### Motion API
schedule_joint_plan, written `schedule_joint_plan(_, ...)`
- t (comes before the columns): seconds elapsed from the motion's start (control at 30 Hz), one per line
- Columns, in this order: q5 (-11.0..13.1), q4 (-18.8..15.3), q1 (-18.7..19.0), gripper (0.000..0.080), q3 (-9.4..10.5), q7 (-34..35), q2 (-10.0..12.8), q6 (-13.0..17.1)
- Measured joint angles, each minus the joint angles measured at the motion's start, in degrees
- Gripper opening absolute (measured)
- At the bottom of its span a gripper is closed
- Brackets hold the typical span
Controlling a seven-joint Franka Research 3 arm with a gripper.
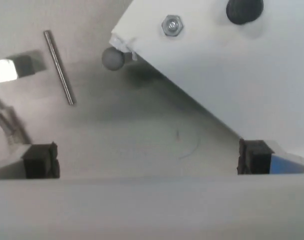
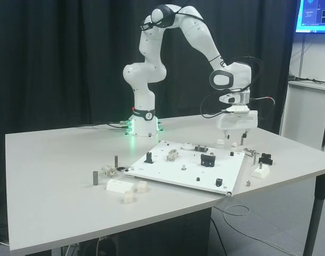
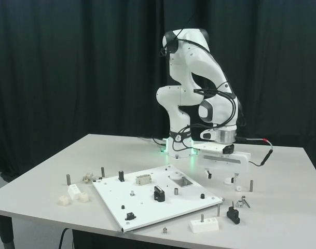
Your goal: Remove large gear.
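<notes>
The claw (image 1: pixel 147 160) hangs with its fingers spread wide and nothing between them, above bare bench (image 2: pixel 55 160) just off a corner of the white board (image 2: pixel 173 173). Under it, in the wrist view, lie a thin metal rod (image 1: pixel 58 67) and a small grey ball foot (image 1: pixel 113 58) at the board's corner. The large gear (image 3: pixel 176 177), a white disc, sits on the board near its far edge, close to the claw but apart from it. Small white blocks (image 2: pixel 125 189) rest on the bench beyond the board's opposite side.
</notes>
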Motion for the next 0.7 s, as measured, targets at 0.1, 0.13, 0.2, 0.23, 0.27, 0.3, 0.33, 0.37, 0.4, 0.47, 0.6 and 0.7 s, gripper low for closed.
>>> schedule_joint_plan(0.1, -0.38, 0.30, -0.32, 0.0800, 0.00, -4.91, -0.07, -1.12)
schedule_joint_plan(0.13, -0.42, 0.40, -0.47, 0.0800, -0.01, -6.33, -0.12, -1.54)
schedule_joint_plan(0.2, -0.52, 0.61, -0.94, 0.0800, -0.07, -9.48, -0.32, -2.65)
schedule_joint_plan(0.23, -0.60, 0.70, -1.19, 0.0800, -0.07, -10.64, -0.45, -3.19)
schedule_joint_plan(0.27, -0.75, 0.80, -1.54, 0.0800, -0.09, -12.09, -0.63, -3.90)
schedule_joint_plan(0.3, -0.92, 0.88, -1.89, 0.0800, -0.10, -13.44, -0.81, -4.53)
schedule_joint_plan(0.33, -1.10, 0.96, -2.27, 0.0800, -0.13, -14.80, -1.00, -5.25)
schedule_joint_plan(0.37, -1.29, 1.04, -2.68, 0.0800, -0.14, -16.18, -1.21, -5.98)
schedule_joint_plan(0.4, -1.51, 1.12, -3.13, 0.0800, -0.17, -17.63, -1.43, -6.74)
schedule_joint_plan(0.47, -1.93, 1.26, -4.08, 0.0800, -0.26, -20.32, -1.91, -8.28)
schedule_joint_plan(0.6, -2.14, 1.49, -6.08, 0.0800, -0.51, -25.13, -2.85, -11.24)
schedule_joint_plan(0.7, -2.14, 1.66, -7.58, 0.0800, -0.78, -28.88, -3.37, -13.07)
